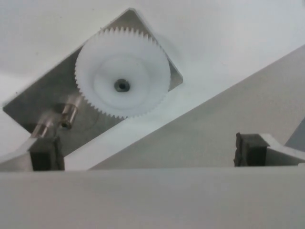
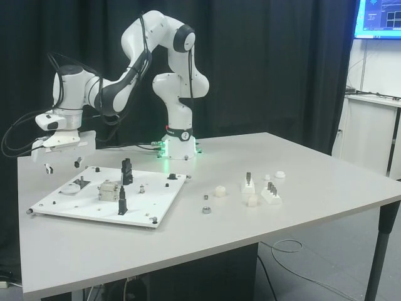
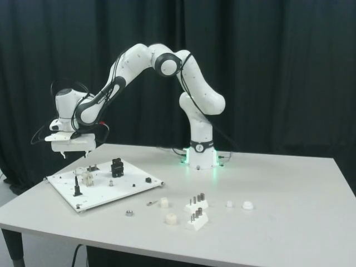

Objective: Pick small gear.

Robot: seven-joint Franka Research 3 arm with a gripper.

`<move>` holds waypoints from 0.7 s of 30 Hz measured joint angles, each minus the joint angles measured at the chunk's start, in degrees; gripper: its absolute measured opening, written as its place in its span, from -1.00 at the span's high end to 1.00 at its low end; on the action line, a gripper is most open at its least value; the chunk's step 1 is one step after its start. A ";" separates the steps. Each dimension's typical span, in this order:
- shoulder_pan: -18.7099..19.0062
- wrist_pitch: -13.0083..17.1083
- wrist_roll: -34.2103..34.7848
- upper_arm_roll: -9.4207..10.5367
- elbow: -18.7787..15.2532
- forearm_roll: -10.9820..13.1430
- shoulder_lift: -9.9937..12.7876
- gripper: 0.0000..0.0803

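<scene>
The white square assembly board [image 2: 106,200] lies flat on the grey table [image 2: 301,207], and near its corner farthest from the arm's base a grey metal plate [image 1: 52,102] is let into it; on that plate sits a white toothed plastic gear [image 1: 122,71] with a dark centre hole, the only gear the wrist view shows, and whether it is the small one cannot be told. Just beside this gear on the same plate stand two short shiny metal pegs [image 1: 66,114], both bare. Elsewhere on the board stand black upright fixtures [image 2: 126,170] and a small grey block [image 2: 109,190], all well apart from the gear. The gear lies near the board's outer edge, with bare table beyond it; nothing stands between gear and gripper. Off the board, toward the table's middle, lie white peg holders [image 2: 270,195], small white round parts [image 2: 219,191] and a dark nut [image 2: 205,209], well apart from the gear. The white Franka arm [image 3: 167,67] rises from its base [image 3: 200,156], folds at the elbow and reaches out and down over the gear's corner of the board. Its two-fingered gripper [image 1: 147,151] points downward above the gear, apart from it, its black-padded fingers [image 1: 248,149] spread wide and holding nothing.
</scene>
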 joint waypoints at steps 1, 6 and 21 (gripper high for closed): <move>0.01 -0.07 0.00 0.00 -0.04 0.01 -0.09 -0.99; 0.01 -0.18 0.05 0.00 -0.42 0.02 -0.63 -0.99; 0.09 -0.62 0.05 0.00 -1.49 0.02 -2.41 -0.99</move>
